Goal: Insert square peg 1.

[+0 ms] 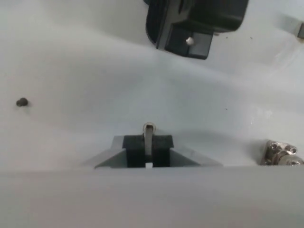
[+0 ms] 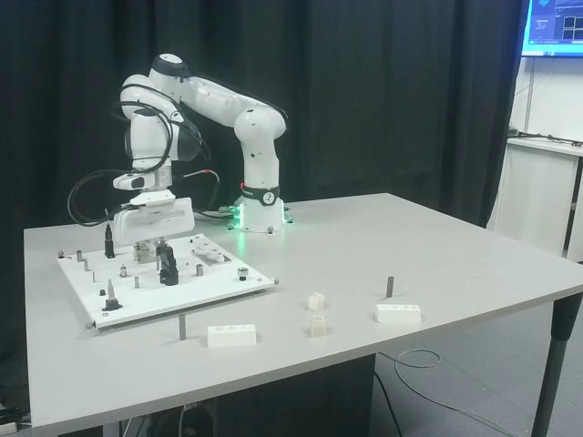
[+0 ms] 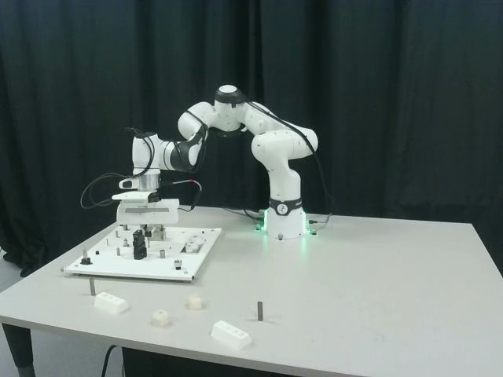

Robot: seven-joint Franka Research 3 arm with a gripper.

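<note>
My gripper (image 1: 148, 154) hangs low over the white task board (image 2: 223, 284) (image 3: 169, 267), near its back side. In the wrist view both black fingers (image 1: 134, 151) are shut on a thin grey square peg (image 1: 148, 137). The peg points down at the board, its tip close to or touching the surface; I cannot tell whether it sits in a hole. In the room views the gripper (image 2: 151, 251) (image 3: 146, 229) is mostly hidden under the white hand. A black fixture (image 1: 190, 23) (image 2: 168, 266) (image 3: 139, 242) stands on the board just beside it.
A metal connector (image 1: 280, 154) and a small dark screw (image 1: 21, 102) sit on the board. Off the board lie white blocks (image 2: 231, 335) (image 2: 398, 313), two small pieces (image 2: 316, 300) (image 2: 318, 325) and upright pegs (image 2: 390, 286) (image 2: 182, 325).
</note>
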